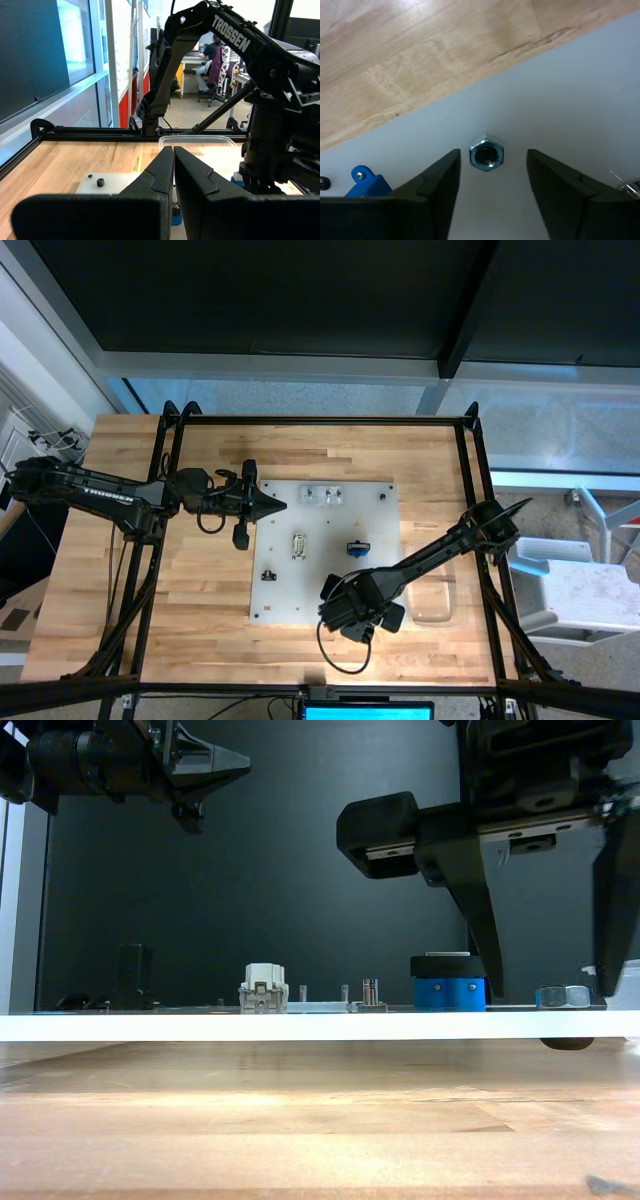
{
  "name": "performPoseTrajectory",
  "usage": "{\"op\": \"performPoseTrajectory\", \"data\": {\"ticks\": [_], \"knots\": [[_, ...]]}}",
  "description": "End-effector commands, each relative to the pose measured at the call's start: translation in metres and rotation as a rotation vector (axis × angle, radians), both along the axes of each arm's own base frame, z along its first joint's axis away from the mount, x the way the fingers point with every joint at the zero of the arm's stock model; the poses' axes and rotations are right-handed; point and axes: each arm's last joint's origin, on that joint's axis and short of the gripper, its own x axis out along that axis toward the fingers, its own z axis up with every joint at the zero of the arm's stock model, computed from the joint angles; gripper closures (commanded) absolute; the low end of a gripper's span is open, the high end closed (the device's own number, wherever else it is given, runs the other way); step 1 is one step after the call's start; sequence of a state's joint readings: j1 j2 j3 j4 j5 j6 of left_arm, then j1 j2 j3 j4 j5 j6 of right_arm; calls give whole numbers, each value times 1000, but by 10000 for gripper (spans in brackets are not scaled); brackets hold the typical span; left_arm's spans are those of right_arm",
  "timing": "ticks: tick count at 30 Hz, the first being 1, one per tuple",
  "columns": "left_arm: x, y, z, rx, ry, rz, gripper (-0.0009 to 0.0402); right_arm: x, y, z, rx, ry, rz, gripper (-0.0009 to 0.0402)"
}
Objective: Unfasten the M12 fastener and place in the container
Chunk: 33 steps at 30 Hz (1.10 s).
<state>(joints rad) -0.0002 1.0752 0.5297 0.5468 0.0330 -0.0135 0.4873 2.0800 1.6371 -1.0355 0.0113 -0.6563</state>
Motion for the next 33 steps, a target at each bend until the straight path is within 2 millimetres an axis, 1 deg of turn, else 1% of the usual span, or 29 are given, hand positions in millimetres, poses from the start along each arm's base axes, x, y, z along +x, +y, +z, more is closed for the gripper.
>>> {"op": "performPoseTrajectory", "data": {"ticks": [1,3,5,8,10,13,16,19,21,22,24,33], "knots": [[0,0,0,0,-1,0,393,-2,1,8,23,-13,-93,171],[0,0,0,0,-1,0,393,-4,1,14,46,-21,-230,165],[0,0,0,0,-1,0,393,-6,0,22,78,-29,-414,165],[0,0,0,0,-1,0,393,-9,-1,31,131,-29,-715,177],[0,0,0,0,-1,0,393,-10,-1,36,162,-29,-863,198],[0,0,0,0,-1,0,393,-11,0,41,202,-24,-978,249],[0,0,0,0,-1,0,393,-12,1,43,240,13,-1019,319],[0,0,0,0,-1,0,393,-12,3,40,267,60,-1029,401],[0,0,0,0,-1,0,393,-14,3,37,269,74,-1033,385],[0,0,0,0,-1,0,393,-15,2,36,264,75,-1044,384],[0,0,0,0,-1,0,393,-17,1,30,254,80,-1056,395],[0,0,0,0,-1,0,393,-21,-1,6,249,74,-1042,393]]}}
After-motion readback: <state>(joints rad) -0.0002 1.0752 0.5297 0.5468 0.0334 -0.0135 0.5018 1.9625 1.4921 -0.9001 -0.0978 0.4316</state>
